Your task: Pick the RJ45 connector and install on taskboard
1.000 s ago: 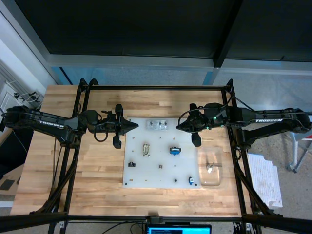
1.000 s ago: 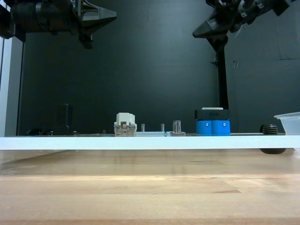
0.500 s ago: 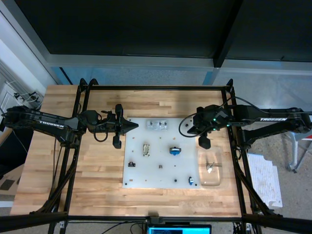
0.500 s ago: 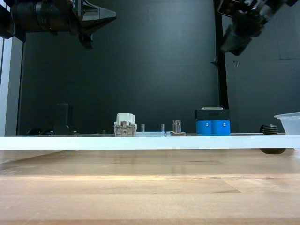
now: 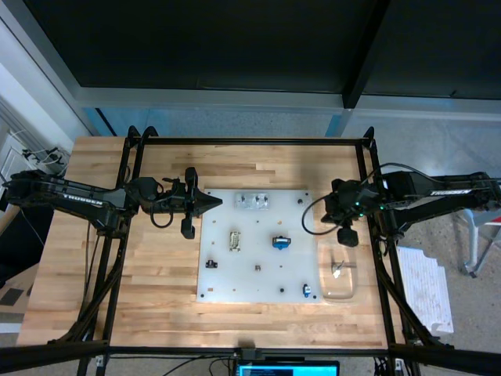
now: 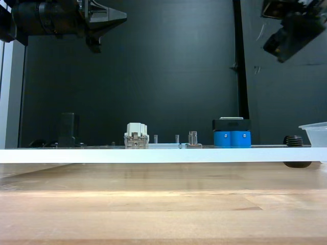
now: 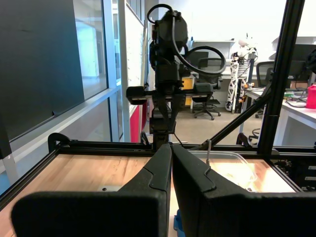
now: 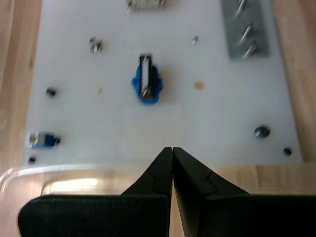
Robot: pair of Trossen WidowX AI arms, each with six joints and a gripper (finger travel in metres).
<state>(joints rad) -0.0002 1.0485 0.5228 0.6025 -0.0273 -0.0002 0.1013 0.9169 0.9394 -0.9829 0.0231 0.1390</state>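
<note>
Two TROSSEN arms [image 5: 78, 197]: left hand [image 5: 218, 201] near taskboard [image 5: 250, 278], right hand [image 5: 349, 238] near tray [image 5: 322, 270].

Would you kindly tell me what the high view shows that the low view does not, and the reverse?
Only the high view shows the RJ45 connector, lying in the clear tray, and the taskboard from above. Only the low view shows how high both end effectors hang above the board's fittings. Both show the left end effector at the board's left side, the right end effector near the tray's far end, and the blue block. The wrist views show both end effectors shut.
</note>
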